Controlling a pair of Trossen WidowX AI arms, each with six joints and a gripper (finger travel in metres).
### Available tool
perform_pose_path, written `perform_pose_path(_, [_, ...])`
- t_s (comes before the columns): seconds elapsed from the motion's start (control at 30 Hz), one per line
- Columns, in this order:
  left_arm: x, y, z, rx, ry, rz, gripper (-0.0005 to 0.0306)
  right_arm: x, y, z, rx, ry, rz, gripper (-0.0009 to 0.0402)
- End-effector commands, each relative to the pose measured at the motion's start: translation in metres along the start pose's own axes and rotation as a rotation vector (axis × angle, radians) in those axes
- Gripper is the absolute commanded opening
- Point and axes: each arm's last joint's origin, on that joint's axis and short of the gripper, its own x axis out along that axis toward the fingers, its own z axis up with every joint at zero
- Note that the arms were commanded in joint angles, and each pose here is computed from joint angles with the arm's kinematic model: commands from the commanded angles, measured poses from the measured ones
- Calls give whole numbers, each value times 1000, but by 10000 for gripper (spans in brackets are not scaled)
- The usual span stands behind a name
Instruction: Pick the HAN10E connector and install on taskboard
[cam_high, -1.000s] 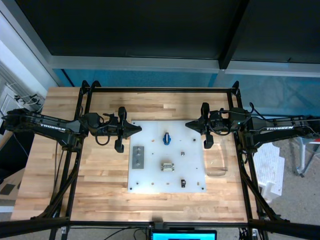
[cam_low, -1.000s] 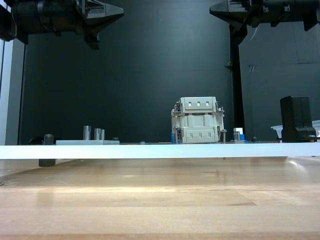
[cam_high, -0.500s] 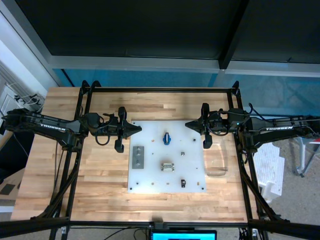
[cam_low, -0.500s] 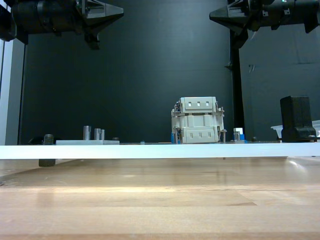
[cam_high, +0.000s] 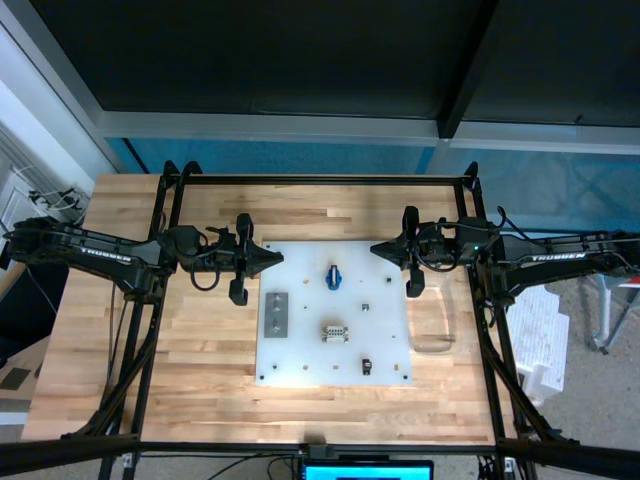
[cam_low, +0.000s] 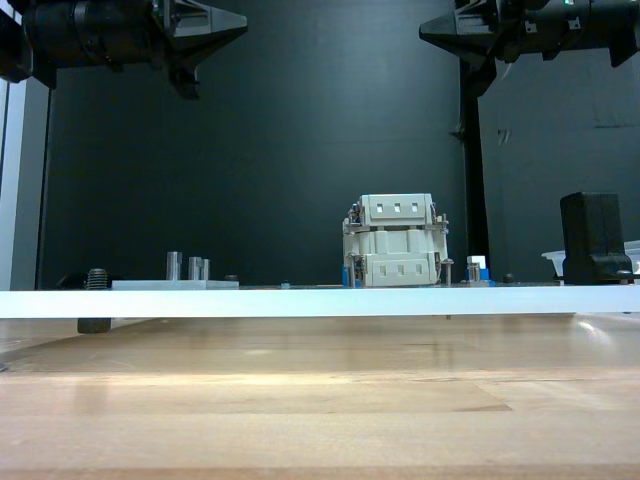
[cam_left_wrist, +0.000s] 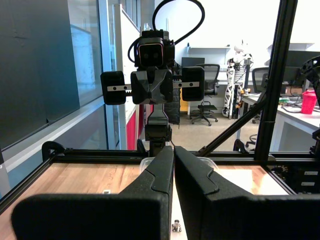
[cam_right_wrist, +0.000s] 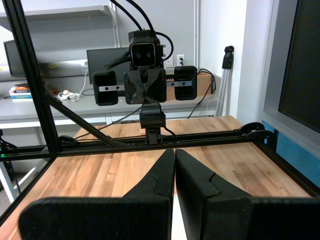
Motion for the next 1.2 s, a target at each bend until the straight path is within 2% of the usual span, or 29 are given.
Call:
perform_pose_path(0.03, [0, 0, 0, 0, -1, 0, 1, 0, 0, -1, 0, -1, 1, 0])
perform_pose_path(1.2, [0, 0, 0, 0, -1, 0, 1, 0, 0, -3, 0, -18, 5, 0])
